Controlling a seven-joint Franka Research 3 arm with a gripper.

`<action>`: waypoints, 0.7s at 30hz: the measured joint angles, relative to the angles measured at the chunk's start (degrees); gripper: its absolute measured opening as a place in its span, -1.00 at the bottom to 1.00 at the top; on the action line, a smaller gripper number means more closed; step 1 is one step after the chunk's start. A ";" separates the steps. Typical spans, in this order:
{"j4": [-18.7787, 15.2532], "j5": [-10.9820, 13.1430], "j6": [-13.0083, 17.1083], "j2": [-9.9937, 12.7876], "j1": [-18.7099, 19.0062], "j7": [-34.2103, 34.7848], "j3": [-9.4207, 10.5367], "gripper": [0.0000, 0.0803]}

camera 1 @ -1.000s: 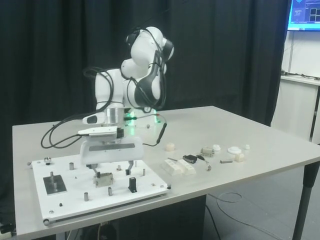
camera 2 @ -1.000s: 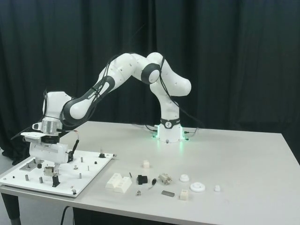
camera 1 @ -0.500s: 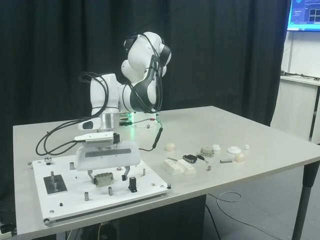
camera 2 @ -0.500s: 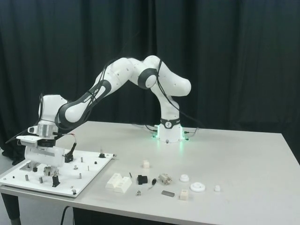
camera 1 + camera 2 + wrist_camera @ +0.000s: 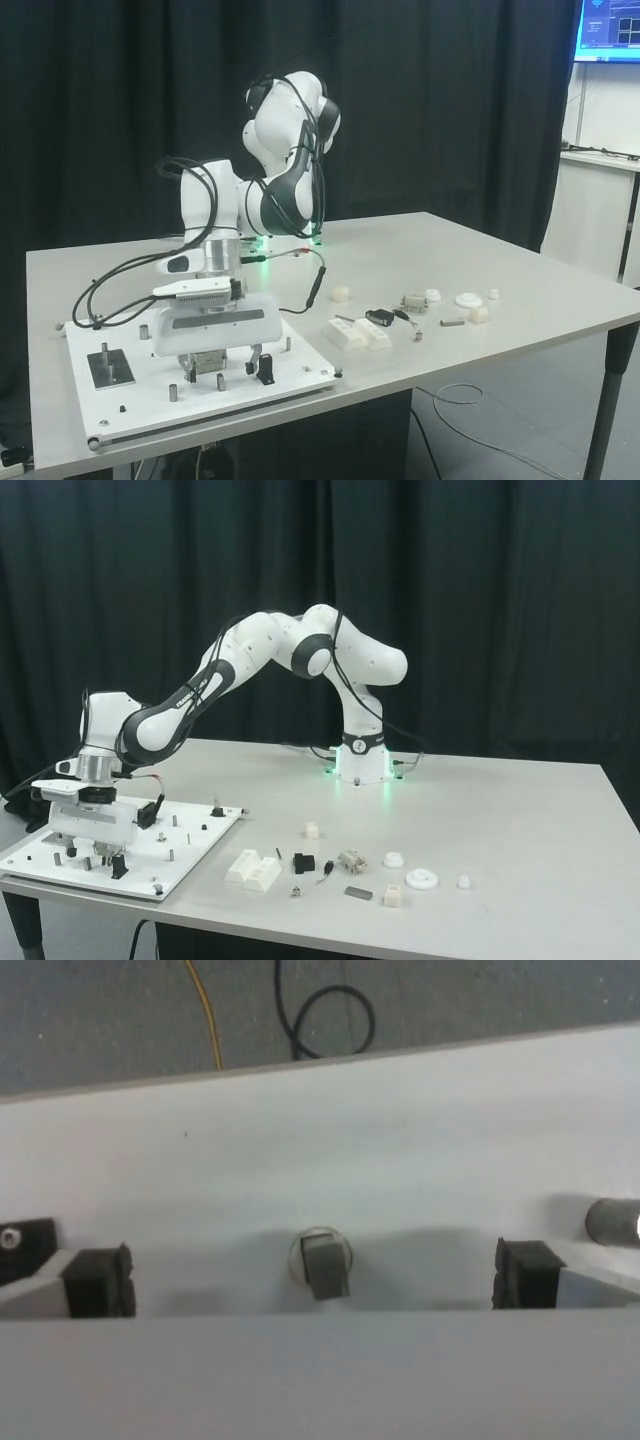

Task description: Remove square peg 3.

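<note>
1. Square peg (image 5: 324,1265): a short grey stub with a square-cut top, standing upright in a round white socket in the white board (image 5: 400,1160). In the wrist view it sits close to midway between the two black finger pads. In the room views the peg is hidden under the gripper body or too small to pick out.

2. Long axis of the peg: vertical, rising out of the board toward the camera. Judgement: extraction calls for a straight upward pull along that axis, with no sideways drag.

3. Gripper (image 5: 310,1278): spread wide and holding nothing. One pad (image 5: 98,1282) and the other pad (image 5: 527,1274) each stand well apart from the peg, on opposite sides of it. No contact seen.

4. Key relation: the peg lies directly below the hand and between the fingers, roughly on the closing line. Judgement: what is left is a short descent if the pads are not yet level with the peg's flanks, then closing. From the wrist view alone I cannot tell whether the pads are already down at peg height.

5. Room views: the gripper (image 5: 222,365) hangs low over the near part of the board (image 5: 300,385); the same low pose shows at (image 5: 95,855).

6. Neighbours: a grey round post (image 5: 612,1221) stands near one pad. Risk, as a judgement: little, since the fingers close away from it.
</note>
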 joint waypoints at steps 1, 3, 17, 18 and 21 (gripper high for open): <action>0.15 0.00 0.00 0.10 -0.03 -0.15 0.00 0.99; 0.43 0.00 -0.02 0.30 -0.09 -0.33 0.00 0.99; 1.84 0.12 -1.03 0.94 -1.07 -0.88 0.83 0.99; 1.94 0.12 -1.05 0.98 -1.22 -0.93 1.04 0.99; 2.27 0.13 -1.05 1.15 -1.66 -1.19 1.55 0.99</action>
